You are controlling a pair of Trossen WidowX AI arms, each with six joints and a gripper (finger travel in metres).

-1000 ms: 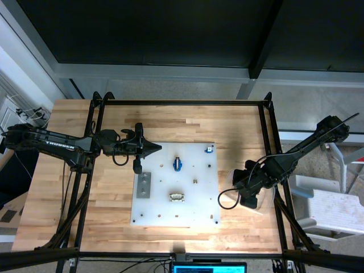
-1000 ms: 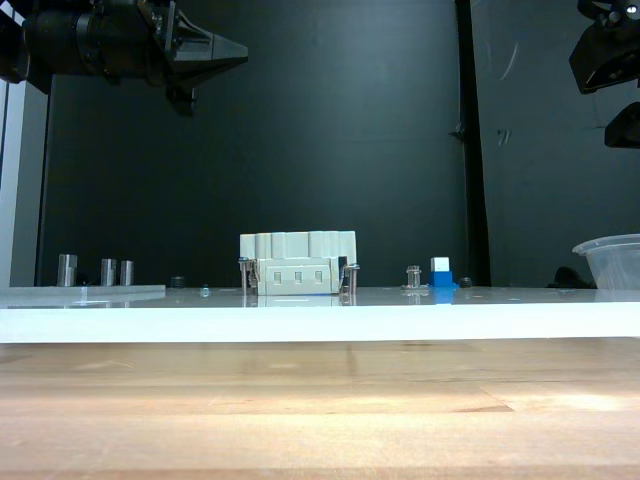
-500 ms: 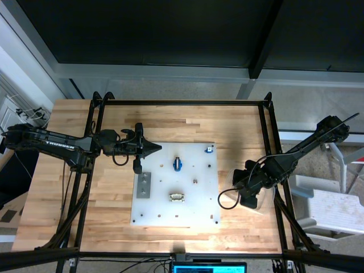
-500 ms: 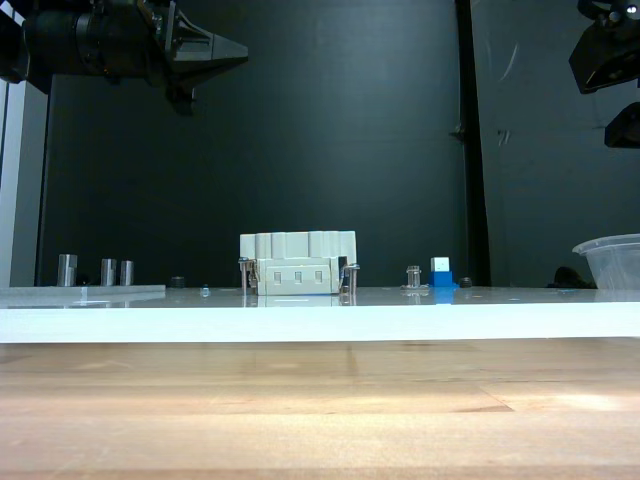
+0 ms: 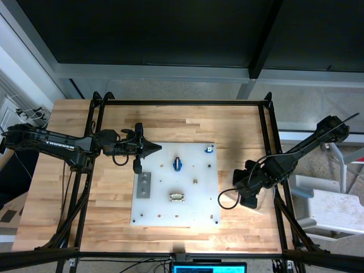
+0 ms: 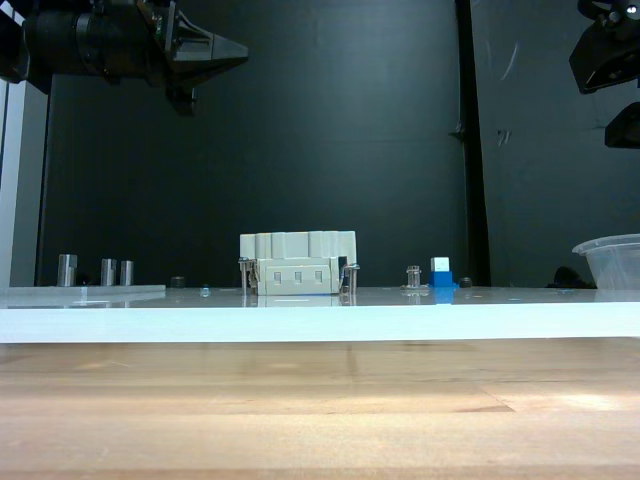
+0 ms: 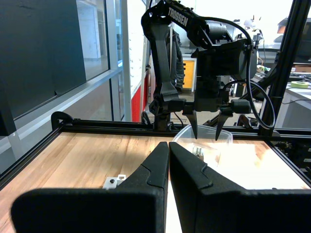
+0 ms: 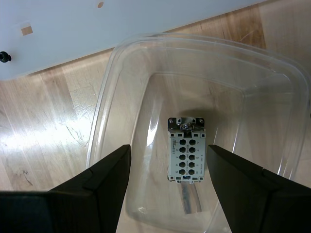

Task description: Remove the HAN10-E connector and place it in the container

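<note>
Small grey-metal HAN10-E connector (image 8: 185, 149) w/ the pale beige centre is lying flat on the floor of the clear rounded-corner plastic tub (image 8: 119, 121). Pin face is up toward the cam: 10 holes, 2 rows of 5. Its long axis runs crosswise to the line btwn the two fingertips, so the fingers flank its long sides.

Right gripper (image 8: 168, 146) hangs above it, spread wide, nothing held, not touching connector or tub. From the high view it (image 5: 247, 196) is just off the white board (image 5: 196, 207) at approx 3 o'clock.

Left gripper (image 5: 158, 148) is over the board's far edge at approx 11 o'clock, up high in the low view (image 6: 240, 48). Fingers are pressed together, empty.

Hard to see:
- High view: tub is nearly all covered by the right gripper, so no connector visible there.
- Low view: tub (image 6: 610, 262) is cut off at the 3 o'clock edge, and I can't make out the contents.

Count:
- 1 tub, 1 connector in it, 2 grippers.
- On the board (from its centre): 1 other grey-and-beige block (image 5: 177, 197) at 6 o'clock, 1 flat grey plate (image 5: 143, 185) w/ holes at 9, 1 upright blue piece (image 5: 177, 164) at 12, 1 small blue-and-white piece (image 5: 209, 149) at 1–2.
</note>
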